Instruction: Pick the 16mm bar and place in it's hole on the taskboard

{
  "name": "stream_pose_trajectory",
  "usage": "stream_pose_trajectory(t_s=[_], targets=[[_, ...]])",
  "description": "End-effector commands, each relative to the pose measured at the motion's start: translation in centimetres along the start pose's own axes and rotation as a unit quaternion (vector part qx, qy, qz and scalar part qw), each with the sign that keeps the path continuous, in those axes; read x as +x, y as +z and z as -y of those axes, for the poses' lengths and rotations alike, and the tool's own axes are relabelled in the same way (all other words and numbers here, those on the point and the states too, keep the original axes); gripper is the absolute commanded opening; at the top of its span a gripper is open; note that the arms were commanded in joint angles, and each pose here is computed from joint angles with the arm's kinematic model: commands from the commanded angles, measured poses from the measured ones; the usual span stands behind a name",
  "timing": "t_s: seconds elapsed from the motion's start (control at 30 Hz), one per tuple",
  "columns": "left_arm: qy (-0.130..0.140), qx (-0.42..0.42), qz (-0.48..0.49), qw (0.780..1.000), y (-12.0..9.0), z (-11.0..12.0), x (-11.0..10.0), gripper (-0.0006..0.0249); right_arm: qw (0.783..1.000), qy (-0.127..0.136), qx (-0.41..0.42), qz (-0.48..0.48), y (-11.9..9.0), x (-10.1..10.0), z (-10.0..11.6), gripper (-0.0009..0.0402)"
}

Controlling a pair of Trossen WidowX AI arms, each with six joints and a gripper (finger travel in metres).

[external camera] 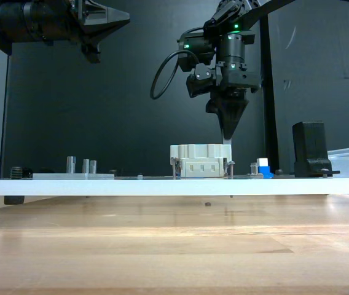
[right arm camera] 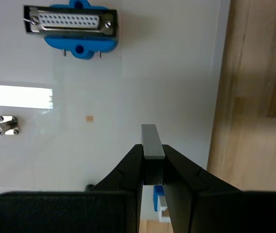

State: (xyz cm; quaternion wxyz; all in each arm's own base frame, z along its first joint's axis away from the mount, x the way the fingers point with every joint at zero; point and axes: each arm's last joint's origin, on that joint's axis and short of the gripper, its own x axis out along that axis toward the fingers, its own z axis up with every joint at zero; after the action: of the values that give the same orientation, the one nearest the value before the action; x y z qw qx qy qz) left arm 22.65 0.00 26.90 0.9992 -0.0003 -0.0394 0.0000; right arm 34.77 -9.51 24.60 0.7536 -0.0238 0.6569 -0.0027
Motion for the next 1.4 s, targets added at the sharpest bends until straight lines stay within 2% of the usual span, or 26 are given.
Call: stream_pose_trajectory(t_s=[0.03, 0.1, 0.6, 1.1, 1.4], targets=[[0.0, 0.0, 0.0, 1.0, 0.0, 0.0, 0.0, 0.0, 1.0, -0.003, 0.0, 0.001, 0.0, 0.2, 0.0, 0.0], [0.0, 0.0, 0.0, 1.0, 0.0, 0.0, 0.0, 0.0, 1.0, -0.008, 0.0, 0.004, 0.0, 0.5, 0.1, 0.0], [0.0, 0.0, 0.0, 1.0, 0.0, 0.0, 0.0, 0.0, 1.0, 0.0, 0.003, -0.018, -1.1, 3.0, -0.3, 0.0], [0.0, 0.0, 0.0, 1.0, 0.0, 0.0, 0.0, 0.0, 1.0, -0.001, 0.013, -0.018, -1.2, 3.1, -0.2, 0.0001], [0.0, 0.0, 0.0, 1.0, 0.0, 0.0, 0.0, 0.0, 1.0, -0.003, 0.015, -0.015, -1.1, 3.2, -0.2, 0.0045]])
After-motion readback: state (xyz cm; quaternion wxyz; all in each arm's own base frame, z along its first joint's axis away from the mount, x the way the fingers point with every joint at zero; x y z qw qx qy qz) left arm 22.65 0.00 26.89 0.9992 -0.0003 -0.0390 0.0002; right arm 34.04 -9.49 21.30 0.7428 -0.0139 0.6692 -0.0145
